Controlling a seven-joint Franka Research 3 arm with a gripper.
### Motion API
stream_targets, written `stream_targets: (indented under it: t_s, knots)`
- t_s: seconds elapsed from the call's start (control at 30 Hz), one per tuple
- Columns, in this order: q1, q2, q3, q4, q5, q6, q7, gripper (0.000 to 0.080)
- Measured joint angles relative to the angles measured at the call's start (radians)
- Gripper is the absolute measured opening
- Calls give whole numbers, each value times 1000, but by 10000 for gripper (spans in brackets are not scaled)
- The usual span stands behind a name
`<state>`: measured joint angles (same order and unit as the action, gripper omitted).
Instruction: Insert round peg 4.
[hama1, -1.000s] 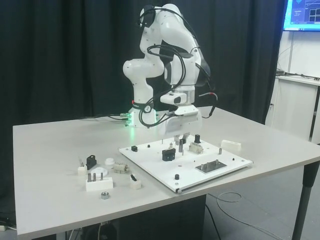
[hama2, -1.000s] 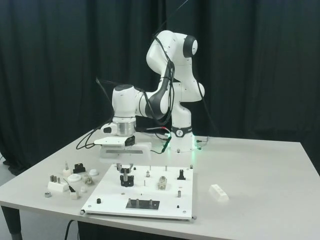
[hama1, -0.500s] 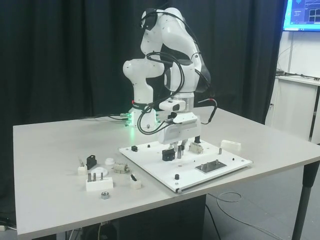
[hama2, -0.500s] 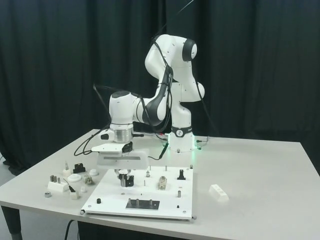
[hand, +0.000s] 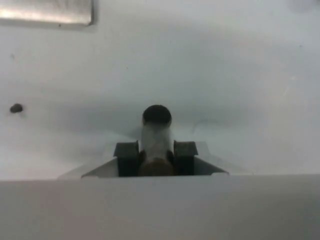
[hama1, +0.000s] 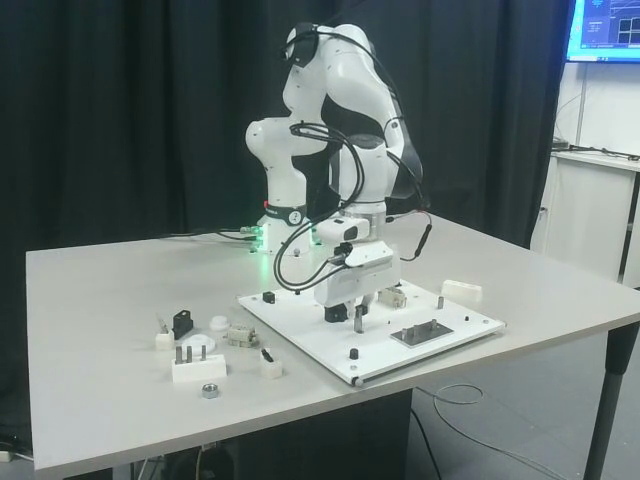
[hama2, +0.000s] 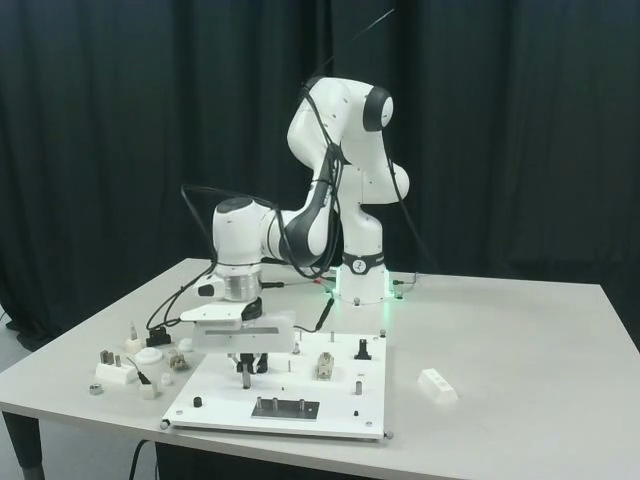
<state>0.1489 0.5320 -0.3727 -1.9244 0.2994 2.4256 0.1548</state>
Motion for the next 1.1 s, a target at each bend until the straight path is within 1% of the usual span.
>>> stream_targets:
  t_s: [0.37,1.1]
  knots:
    - [-1,3,0,18,9,-36,-22,145]
    - [-5,10,0,24,14,-35,-47,145]
